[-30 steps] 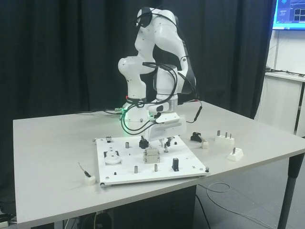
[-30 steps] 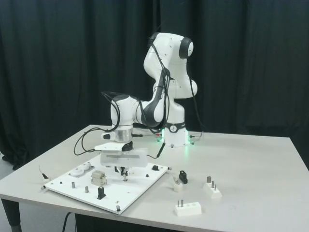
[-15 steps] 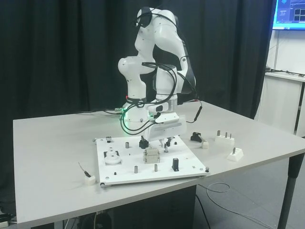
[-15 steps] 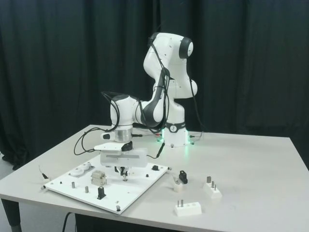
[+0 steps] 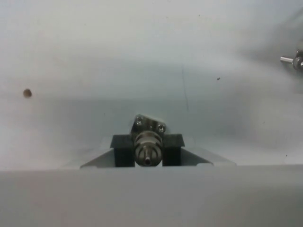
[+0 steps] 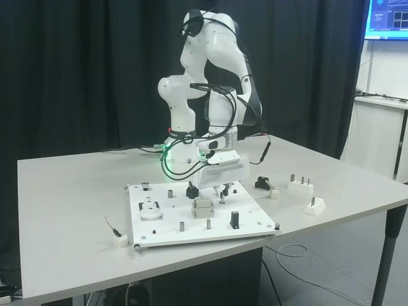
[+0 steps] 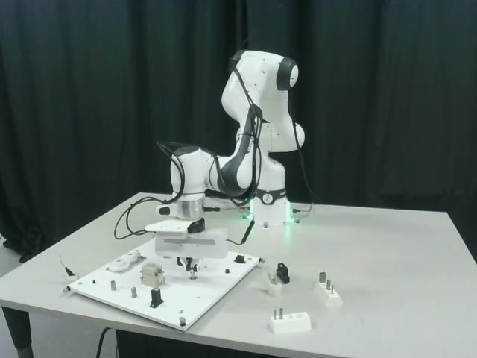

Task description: Insert BNC.

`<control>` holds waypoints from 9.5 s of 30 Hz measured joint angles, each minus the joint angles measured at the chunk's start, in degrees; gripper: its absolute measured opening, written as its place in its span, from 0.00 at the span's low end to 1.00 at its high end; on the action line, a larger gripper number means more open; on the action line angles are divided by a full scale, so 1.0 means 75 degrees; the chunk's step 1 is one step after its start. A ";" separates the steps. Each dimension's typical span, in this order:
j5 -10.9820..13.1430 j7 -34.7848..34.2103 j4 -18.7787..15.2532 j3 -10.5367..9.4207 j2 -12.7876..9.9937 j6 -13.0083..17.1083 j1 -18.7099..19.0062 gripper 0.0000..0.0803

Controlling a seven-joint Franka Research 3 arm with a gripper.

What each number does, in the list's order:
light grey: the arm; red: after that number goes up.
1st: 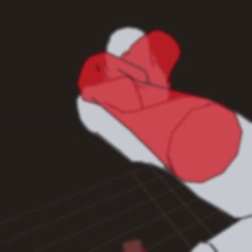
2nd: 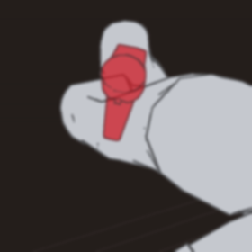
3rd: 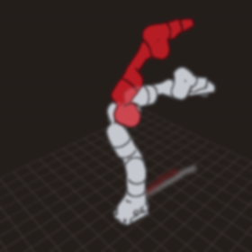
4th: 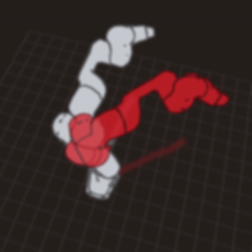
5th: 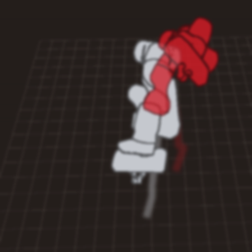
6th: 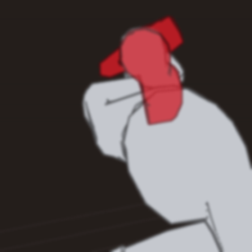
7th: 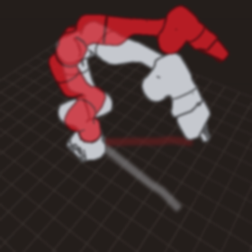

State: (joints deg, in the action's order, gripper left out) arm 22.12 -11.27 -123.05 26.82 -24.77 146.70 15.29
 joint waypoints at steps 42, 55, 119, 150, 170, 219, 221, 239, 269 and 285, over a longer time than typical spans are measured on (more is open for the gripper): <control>0.0001 0.0214 0.0003 -0.0037 -0.0002 0.0048 0.0004 0.15; 0.0001 0.0218 0.0004 -0.0047 -0.0005 0.0056 0.0002 0.15; 0.0379 0.0426 -0.0087 -0.0011 0.0041 0.0090 -0.0002 0.15; 0.0424 0.0426 -0.0185 -0.0010 0.0052 0.0376 0.0042 0.15; 0.0424 0.0425 -0.0293 0.0012 0.0124 0.0376 0.0041 0.15; 0.0428 0.0388 -0.0417 -0.0052 0.0105 0.0747 0.0074 0.15; 0.0428 0.0388 -0.0416 -0.0052 0.0102 0.0748 0.0074 0.15; 0.0427 0.1377 -0.0410 -0.0050 0.0097 0.0748 0.0070 0.15; 0.0421 0.3883 -0.0086 -0.0008 -0.0018 0.0132 -0.0009 0.15; 0.0241 0.4931 0.0081 0.0025 -0.0093 -0.0130 -0.0004 0.15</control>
State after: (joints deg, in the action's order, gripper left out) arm 23.93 25.70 -122.44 27.01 -25.47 145.72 15.25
